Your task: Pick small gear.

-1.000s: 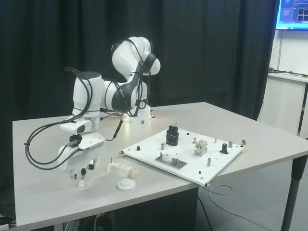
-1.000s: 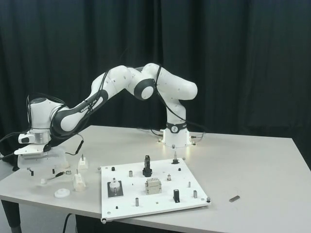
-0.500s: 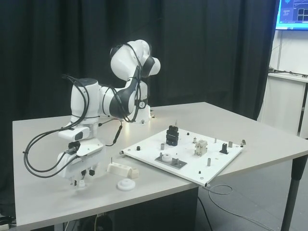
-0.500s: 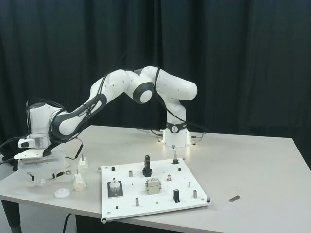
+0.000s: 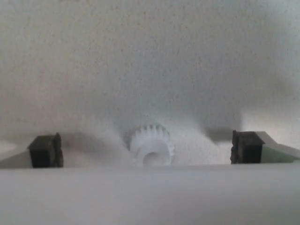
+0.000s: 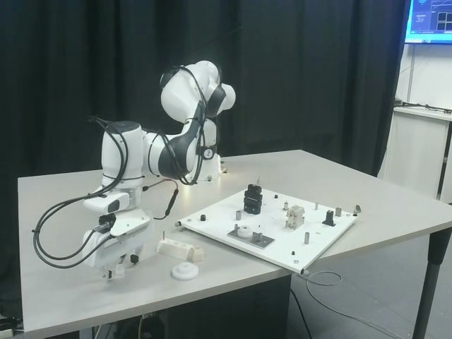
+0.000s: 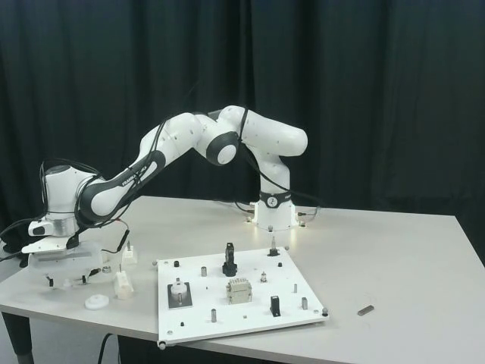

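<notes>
White arm (image 6: 159,145) is reaching low over the grey table (image 6: 63,205), near its front corner, well apart from the assembly board (image 6: 272,226). The pick is looking only approached, not yet done. The gripper (image 5: 145,150) is standing wide open, holding nothing, its fingers (image 5: 45,151) flanking the small gear (image 5: 151,145), which is sitting on the table between them, untouched.

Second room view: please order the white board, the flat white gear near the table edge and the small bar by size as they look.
Largest: white board. Then flat white gear. Smallest: small bar.
</notes>
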You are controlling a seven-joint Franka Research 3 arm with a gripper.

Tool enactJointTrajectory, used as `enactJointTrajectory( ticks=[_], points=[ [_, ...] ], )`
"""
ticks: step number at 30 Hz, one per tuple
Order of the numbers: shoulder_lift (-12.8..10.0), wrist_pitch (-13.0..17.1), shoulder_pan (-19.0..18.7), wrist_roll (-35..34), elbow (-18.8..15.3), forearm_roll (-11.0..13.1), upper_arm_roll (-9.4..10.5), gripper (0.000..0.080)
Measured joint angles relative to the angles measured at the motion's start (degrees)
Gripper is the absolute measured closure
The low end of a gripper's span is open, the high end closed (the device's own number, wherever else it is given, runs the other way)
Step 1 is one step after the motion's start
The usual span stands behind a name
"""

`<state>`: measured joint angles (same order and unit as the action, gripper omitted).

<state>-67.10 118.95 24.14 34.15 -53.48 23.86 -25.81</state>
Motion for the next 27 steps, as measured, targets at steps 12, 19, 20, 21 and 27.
enactJointTrajectory(
  ticks=[12, 19, 20, 21, 27],
  points=[
    [-0.6, 0.4, 0.2, 0.5, 0.3, 0.3, 0.0, 0.0092],
    [-0.7, 0.4, 0.2, 0.5, 0.4, 0.3, 0.0, 0.027],
    [-0.7, 0.4, 0.2, 0.5, 0.4, 0.3, -0.01, 0.027],
    [-0.7, 0.4, 0.2, 0.5, 0.4, 0.3, -0.01, 0.027],
    [-0.7, 0.4, 0.3, 0.5, 0.9, 0.3, -0.01, 0.0604]
  ],
)
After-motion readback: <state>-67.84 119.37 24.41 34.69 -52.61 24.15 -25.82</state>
